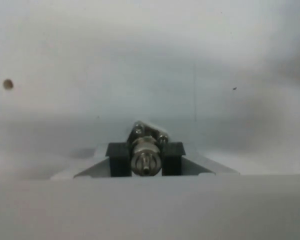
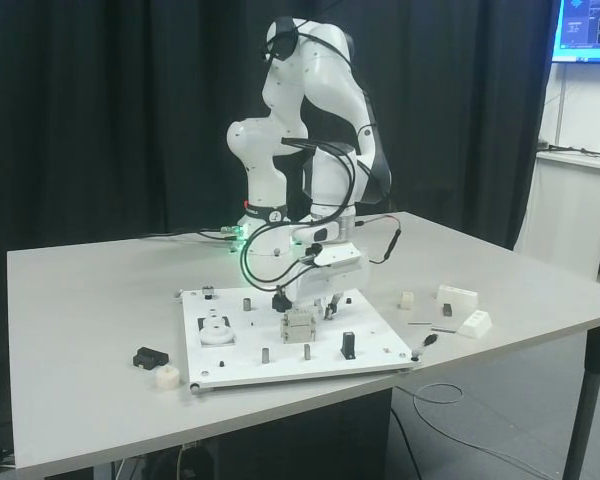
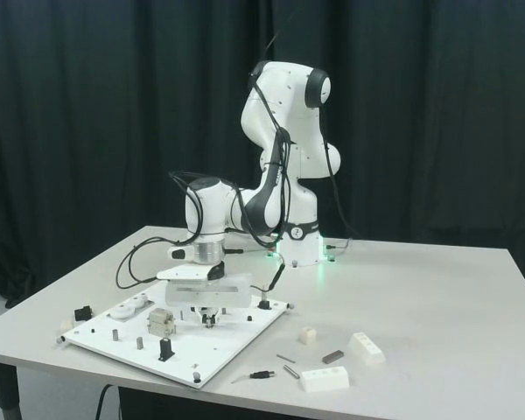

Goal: Remove BNC.

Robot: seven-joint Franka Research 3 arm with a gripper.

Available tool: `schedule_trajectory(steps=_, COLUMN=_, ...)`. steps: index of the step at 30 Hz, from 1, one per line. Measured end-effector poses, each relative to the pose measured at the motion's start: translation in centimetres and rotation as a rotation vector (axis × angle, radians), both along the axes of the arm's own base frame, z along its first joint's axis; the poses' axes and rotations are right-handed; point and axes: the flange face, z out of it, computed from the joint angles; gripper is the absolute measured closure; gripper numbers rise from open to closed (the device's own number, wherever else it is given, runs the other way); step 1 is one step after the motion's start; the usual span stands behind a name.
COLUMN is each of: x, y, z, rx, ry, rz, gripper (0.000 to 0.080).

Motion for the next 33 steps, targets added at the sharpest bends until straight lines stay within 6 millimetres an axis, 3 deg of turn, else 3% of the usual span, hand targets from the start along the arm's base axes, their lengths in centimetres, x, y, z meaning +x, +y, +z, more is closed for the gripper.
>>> schedule_trajectory(steps=17, x=0.2, y=-0.3, z=0.5, rx=0.012, ry=0.012, rz=0.166, gripper=0.0676)
schedule_trajectory(steps=33, x=0.7, y=-1.7, z=3.7, rx=0.05, ry=0.025, rz=0.167, gripper=0.0676)
